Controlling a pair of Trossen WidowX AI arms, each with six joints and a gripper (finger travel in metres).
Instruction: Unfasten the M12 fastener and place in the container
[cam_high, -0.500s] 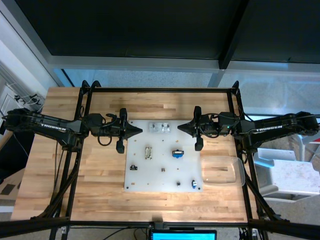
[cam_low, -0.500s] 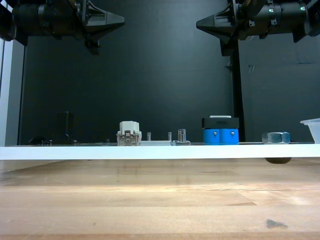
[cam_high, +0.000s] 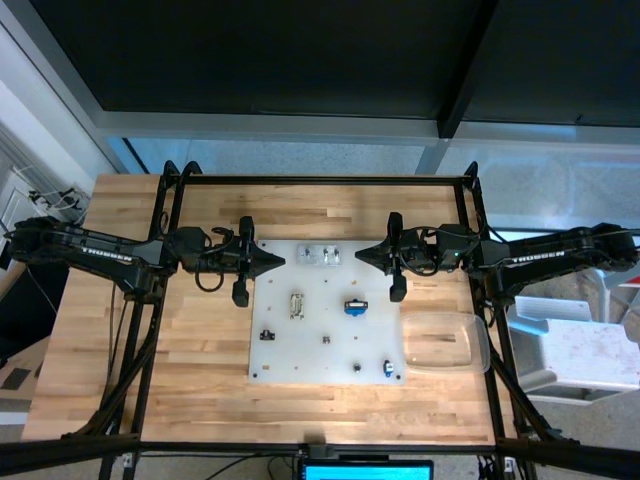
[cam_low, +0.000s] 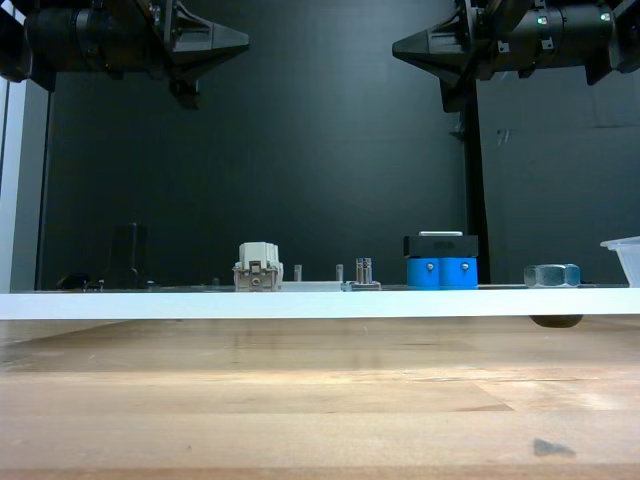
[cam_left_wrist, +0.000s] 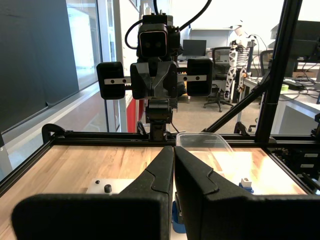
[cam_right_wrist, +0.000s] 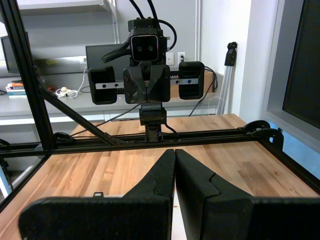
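The small silver M12 nut (cam_high: 388, 368) sits on its stud near the white board's (cam_high: 300, 355) near right corner, outside the container. From table height the nut (cam_low: 551, 275) rests low on the board and no ribs show under it. The clear container (cam_high: 478, 345) lies on the table just right of the board and holds nothing. My left gripper (cam_high: 281, 262) hovers high over the board's far left edge, shut and holding nothing (cam_left_wrist: 174, 148). My right gripper (cam_high: 359, 252) hovers over the far right part, also shut and holding nothing (cam_right_wrist: 175, 151). Both are far from the nut.
On the board stand a blue block (cam_high: 354, 307), a grey-white connector (cam_high: 296, 304), a small silver post (cam_low: 364, 271) and a clear part (cam_high: 322, 257) at the far edge. A black frame (cam_high: 320, 181) rings the wooden table.
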